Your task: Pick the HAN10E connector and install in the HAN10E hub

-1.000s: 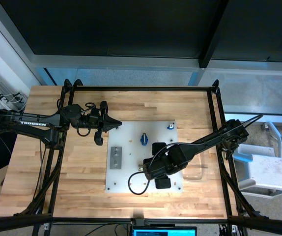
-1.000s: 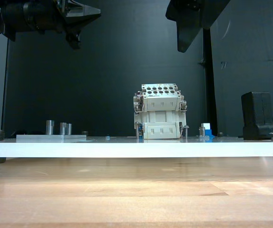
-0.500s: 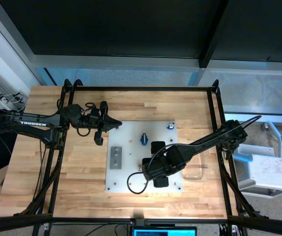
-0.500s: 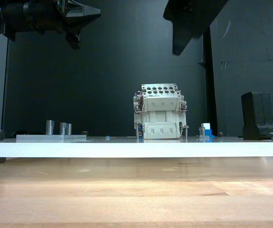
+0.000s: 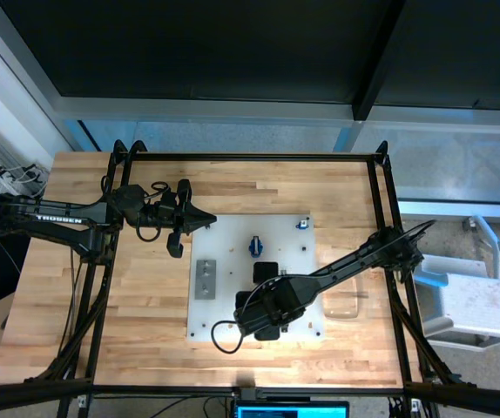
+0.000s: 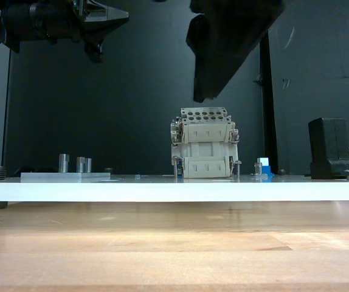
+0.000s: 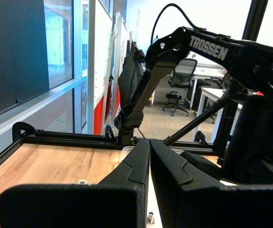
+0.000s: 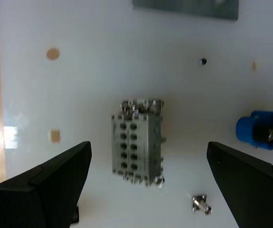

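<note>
Left end effector and right end effector are black; arms bear TROSSEN lettering.

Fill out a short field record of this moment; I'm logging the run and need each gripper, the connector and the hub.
left gripper: shut, empty, raised near the far left corner of the white board
right gripper: open, empty, above the HAN10E connector, not touching it
HAN10E connector: upright, holes facing up, stacked on the HAN10E hub
HAN10E hub: on the white board, under the connector
nearby: blue fitting beside the stack
</note>
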